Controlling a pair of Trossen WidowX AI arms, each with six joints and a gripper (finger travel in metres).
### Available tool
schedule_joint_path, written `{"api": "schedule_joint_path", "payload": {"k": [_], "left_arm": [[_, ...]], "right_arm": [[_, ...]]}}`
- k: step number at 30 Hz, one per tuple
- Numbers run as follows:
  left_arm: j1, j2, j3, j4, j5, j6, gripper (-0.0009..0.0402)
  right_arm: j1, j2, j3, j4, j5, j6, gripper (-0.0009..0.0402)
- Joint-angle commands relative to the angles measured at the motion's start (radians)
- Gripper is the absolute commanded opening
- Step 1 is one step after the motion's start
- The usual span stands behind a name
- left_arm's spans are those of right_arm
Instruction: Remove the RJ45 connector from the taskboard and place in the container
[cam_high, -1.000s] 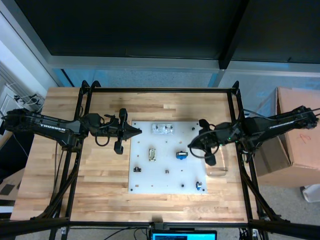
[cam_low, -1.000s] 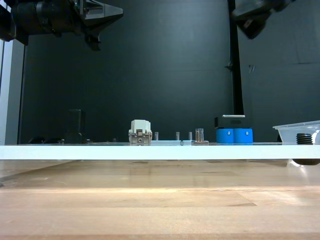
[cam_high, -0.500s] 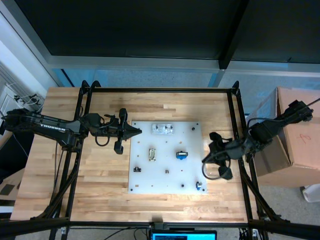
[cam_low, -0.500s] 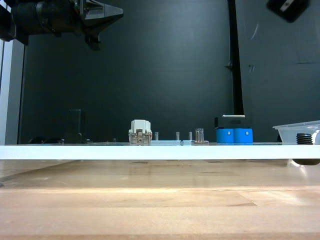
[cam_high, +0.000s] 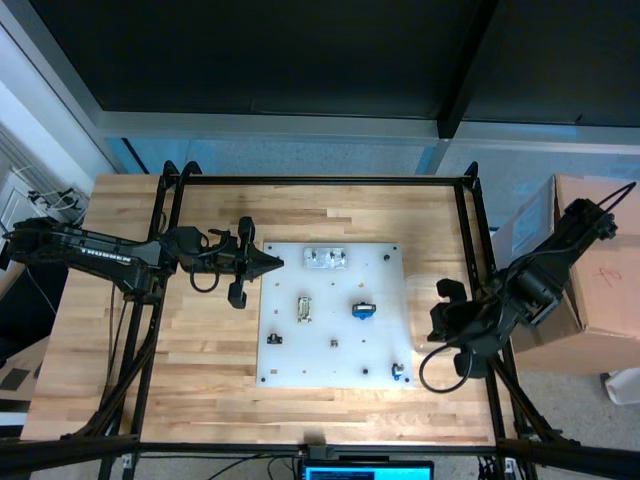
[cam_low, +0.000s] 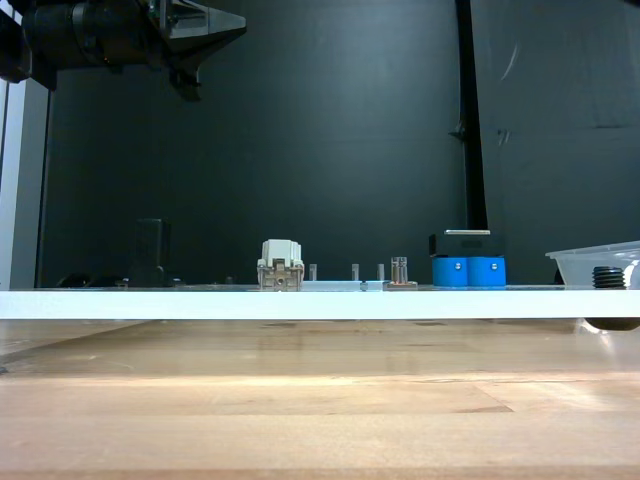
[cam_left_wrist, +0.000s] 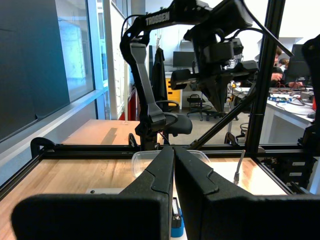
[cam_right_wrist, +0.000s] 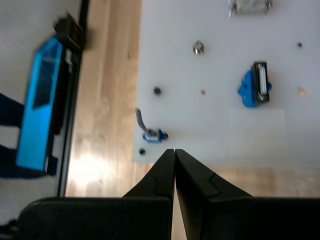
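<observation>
Locating the RJ45 connector proves impossible; both closed empty, left hand (cam_high: 279, 263) is parked at taskboard (cam_high: 330, 352) left edge, right hand (cam_high: 436, 322) beyond its right edge.

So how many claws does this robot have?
2. The left gripper, shut, hovers high beside the board's left edge; the right gripper, shut, hangs off the board's near right corner.

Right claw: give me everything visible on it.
The right claw is black: two long tapering fingers pressed together to a point, shut on nothing. Its wrist view has it high up, aimed down at the near right edge of the white board, by a small blue fitting, touching nothing. In the high view it hangs off the board's right side; the low view misses it. The left claw sits shut over the board's left edge.
</observation>
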Motion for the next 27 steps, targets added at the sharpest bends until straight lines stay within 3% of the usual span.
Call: {"api": "schedule_joint_path", "payload": {"k": [1,7,27], "left_arm": [[0.0,0.0,0.0,0.0,0.0,0.0,0.0],[0.0,0.0,0.0,0.0,0.0,0.0,0.0],[0.0,0.0,0.0,0.0,0.0,0.0,0.0]], "right_arm": [[0.016,0.064,0.076,-0.093,-0.001,0.006,0.0],[0.018,0.153,0.166,-0.194,-0.004,0.006,0.0],[0.018,0.214,0.157,-0.193,-0.035,0.036,0.0001]]}}
